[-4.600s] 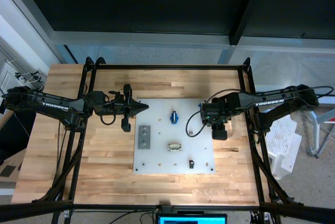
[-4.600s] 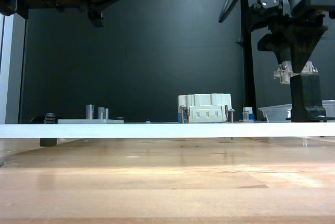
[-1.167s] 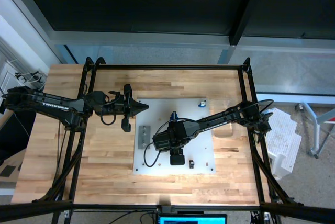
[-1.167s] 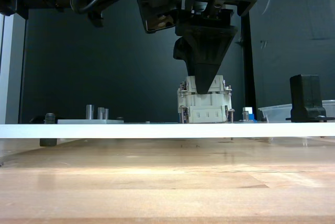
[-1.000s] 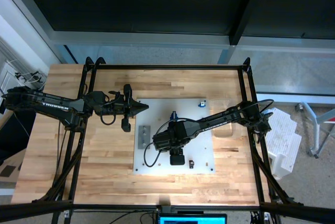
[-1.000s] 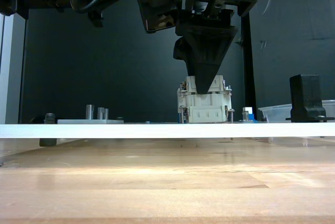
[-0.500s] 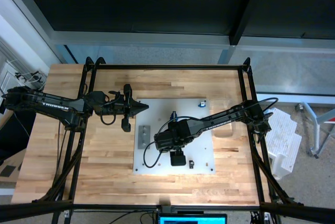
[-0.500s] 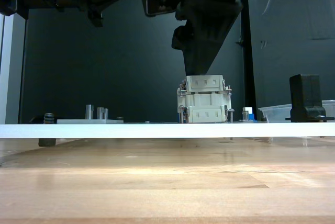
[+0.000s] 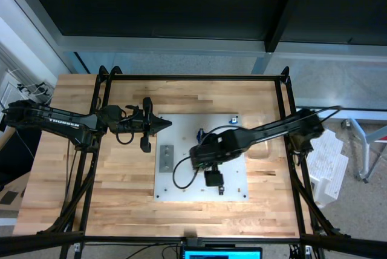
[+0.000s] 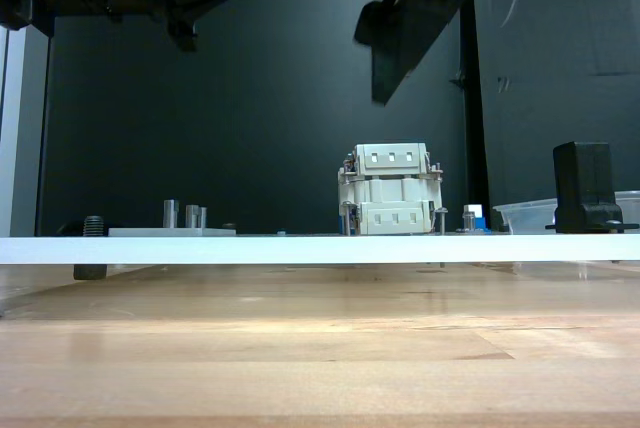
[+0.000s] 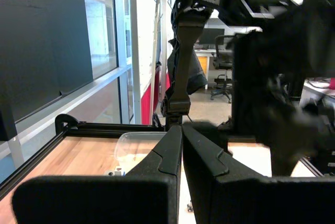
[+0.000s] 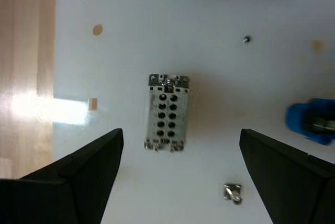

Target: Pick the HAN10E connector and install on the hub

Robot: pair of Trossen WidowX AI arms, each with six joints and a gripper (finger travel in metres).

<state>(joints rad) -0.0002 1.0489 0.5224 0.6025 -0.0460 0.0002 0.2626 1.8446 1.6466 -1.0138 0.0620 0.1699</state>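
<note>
While connector sits on hub, right gripper hangs above it, spread wide, empty; left gripper high beside board, fingers pressed together.

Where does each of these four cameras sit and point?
High view: above the table's near edge, looking down at the task board; both arms show, left gripper near its edge, right gripper over it.
Low view: table-top height, level toward the HAN10E connector on the hub; both grippers overhead.
Left wrist view: along shut left fingers, toward the right arm.
Right wrist view: straight down past open fingers; like the low view, shows the connector.
</note>
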